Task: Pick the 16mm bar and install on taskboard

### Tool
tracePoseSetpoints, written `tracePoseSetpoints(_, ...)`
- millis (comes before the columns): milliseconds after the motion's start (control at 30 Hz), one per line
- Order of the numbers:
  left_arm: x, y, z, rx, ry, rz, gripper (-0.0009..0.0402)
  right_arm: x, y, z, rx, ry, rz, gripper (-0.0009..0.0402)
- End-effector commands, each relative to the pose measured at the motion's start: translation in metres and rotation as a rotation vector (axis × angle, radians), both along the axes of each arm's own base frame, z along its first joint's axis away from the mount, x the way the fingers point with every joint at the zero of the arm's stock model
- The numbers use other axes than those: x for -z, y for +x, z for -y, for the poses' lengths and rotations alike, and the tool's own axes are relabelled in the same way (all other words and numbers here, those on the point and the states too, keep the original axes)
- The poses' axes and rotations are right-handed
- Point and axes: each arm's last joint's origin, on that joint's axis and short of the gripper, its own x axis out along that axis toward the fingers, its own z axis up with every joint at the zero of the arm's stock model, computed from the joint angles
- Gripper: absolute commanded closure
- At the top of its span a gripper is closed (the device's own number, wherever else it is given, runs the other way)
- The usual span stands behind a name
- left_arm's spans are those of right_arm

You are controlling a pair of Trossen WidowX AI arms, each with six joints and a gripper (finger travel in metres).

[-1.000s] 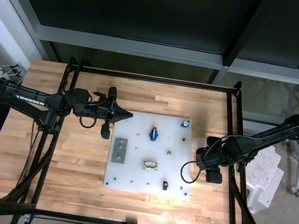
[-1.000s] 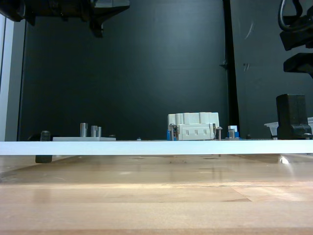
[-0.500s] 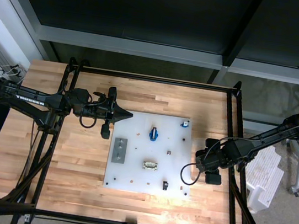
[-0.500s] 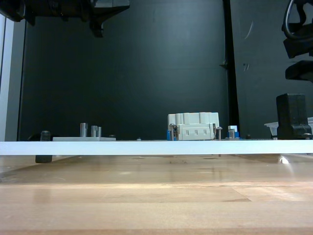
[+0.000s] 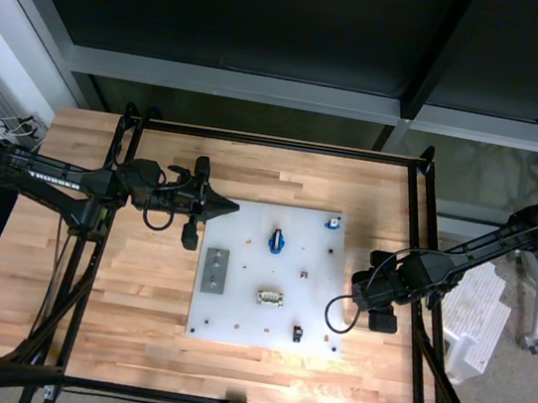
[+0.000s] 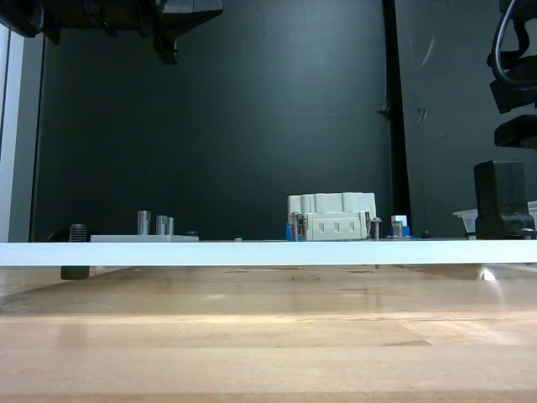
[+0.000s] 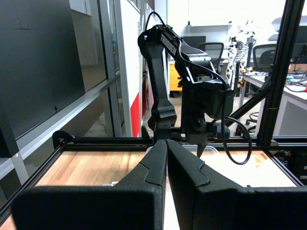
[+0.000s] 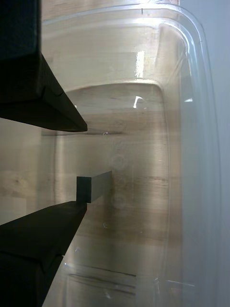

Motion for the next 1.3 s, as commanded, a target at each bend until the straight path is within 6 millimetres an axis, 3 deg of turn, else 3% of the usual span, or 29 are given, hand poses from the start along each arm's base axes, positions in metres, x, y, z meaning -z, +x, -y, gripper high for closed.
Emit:
tracePoseSetpoints(33, 0.0, 0.0, 0.0, 0.0, 0.0, 0.0, 0.0393, 0.0, 0.0, 0.0, -0.004, 0.003, -0.002, 0.0192)
tracePoseSetpoints(800, 0.0, 0.0, 0.0, 0.0, 0.0, 0.0, 0.0393, 0.016, 0.002, -0.003, -0.012, 0.018, -0.013, 0.0193)
tracePoseSetpoints(1300, 0.0, 0.0, 0.0, 0.0, 0.0, 0.0, 0.0393, 0.017, 0.001, -0.003, -0.011, 0.018, -0.014, 0.0203)
